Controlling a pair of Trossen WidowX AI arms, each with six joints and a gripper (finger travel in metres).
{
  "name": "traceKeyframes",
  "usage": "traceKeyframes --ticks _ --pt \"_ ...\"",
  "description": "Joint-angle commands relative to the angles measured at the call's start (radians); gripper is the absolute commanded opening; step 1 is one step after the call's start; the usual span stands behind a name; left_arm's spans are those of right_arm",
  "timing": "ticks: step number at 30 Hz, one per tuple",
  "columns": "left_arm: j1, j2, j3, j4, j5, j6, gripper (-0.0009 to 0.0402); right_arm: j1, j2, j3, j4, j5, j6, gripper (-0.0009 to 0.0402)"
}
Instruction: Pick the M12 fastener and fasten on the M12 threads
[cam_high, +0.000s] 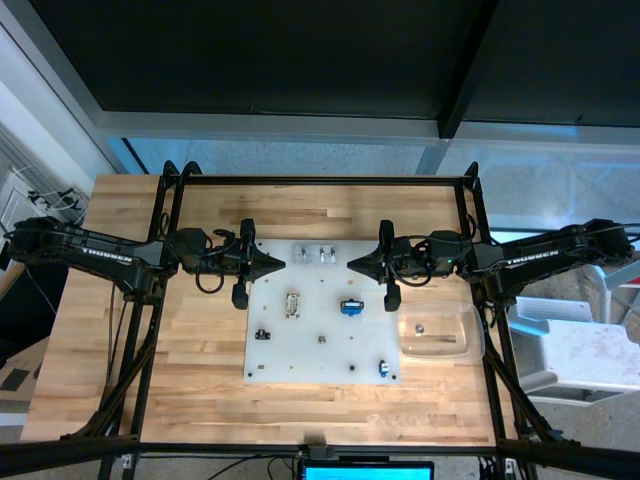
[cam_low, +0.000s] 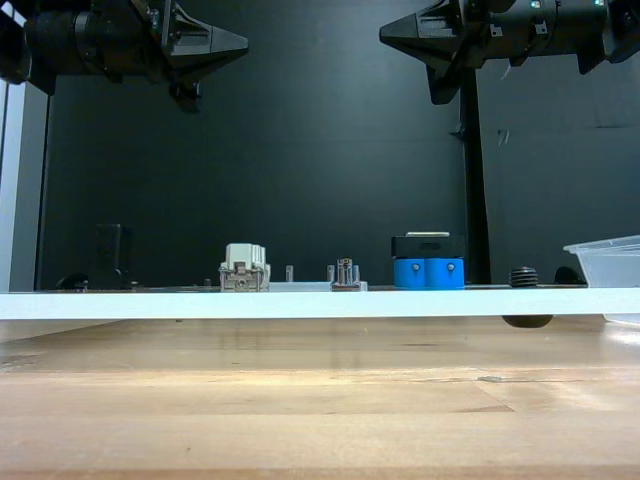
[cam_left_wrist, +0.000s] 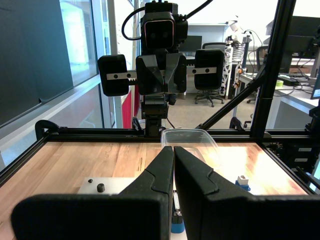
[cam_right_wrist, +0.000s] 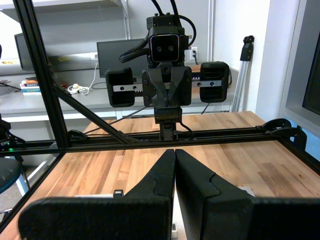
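The tiny silver metal nut (cam_high: 420, 326) is seen in the clear plastic tray (cam_high: 472, 348), well below the clenched right pincer (cam_high: 350, 263). The short black ribbed stud (cam_low: 524, 277) is bare. The left pincer (cam_high: 283, 262), facing it, is clenched too. Nothing is picked yet.

Clear tray (cam_low: 608, 262): cropped at 3 o'clock, low view. Grey speck (cam_high: 420, 326) inside it, seen from above: too small for us to name. Left gripper (cam_low: 243, 42), right gripper (cam_low: 384, 38): arms cropped at 9 and 3 o'clock, low view.
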Motion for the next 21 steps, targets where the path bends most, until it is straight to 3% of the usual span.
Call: traceKeyframes --ticks 1,13,21 --pt "0.001 0.000 0.000 0.000 0.000 0.000 0.0000 0.000 0.000 0.000 -0.042 0.000 -0.002 0.0000" --pt "0.001 0.000 0.000 0.000 0.000 0.000 0.0000 0.002 -0.003 0.003 -0.066 -0.001 -0.003 0.0000" --pt "0.001 0.000 0.000 0.000 0.000 0.000 0.0000 0.035 -0.011 0.164 -0.556 -0.001 -0.101 0.0000"
